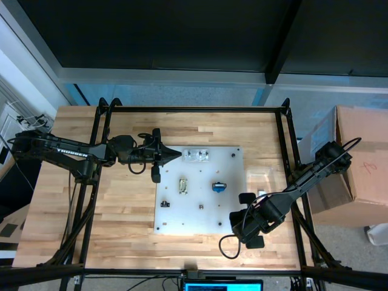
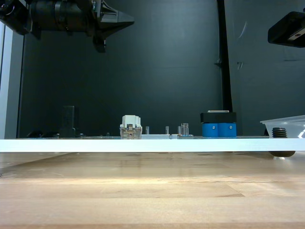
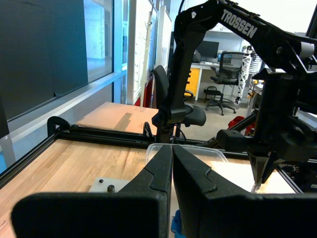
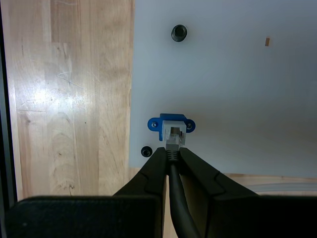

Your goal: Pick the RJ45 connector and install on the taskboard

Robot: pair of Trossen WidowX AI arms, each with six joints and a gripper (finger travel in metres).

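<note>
The RJ45 connector (image 4: 173, 141), clear plastic on a black cable (image 4: 177, 198), is held in my right gripper (image 4: 172, 153), whose fingers are shut on it just behind the plug. Its tip lines up with the blue RJ45 seat (image 4: 171, 125) on the white taskboard (image 4: 237, 99) but stays clear of it. In the low view the right gripper's body (image 2: 287, 28) hangs high above the blue seat (image 2: 218, 128). The high view puts the right gripper (image 1: 242, 209) over the board's near right part. My left gripper (image 1: 173, 154) hovers over the board's far left edge, shut on nothing (image 3: 172, 163).
The board also carries a white and metal connector block (image 1: 182, 187), a clear fixture (image 1: 197, 156) at the back and small pegs. A clear tray (image 1: 260, 179) lies right of the board. A cardboard box (image 1: 361, 163) stands off the table's right side. Black frame rails border the table.
</note>
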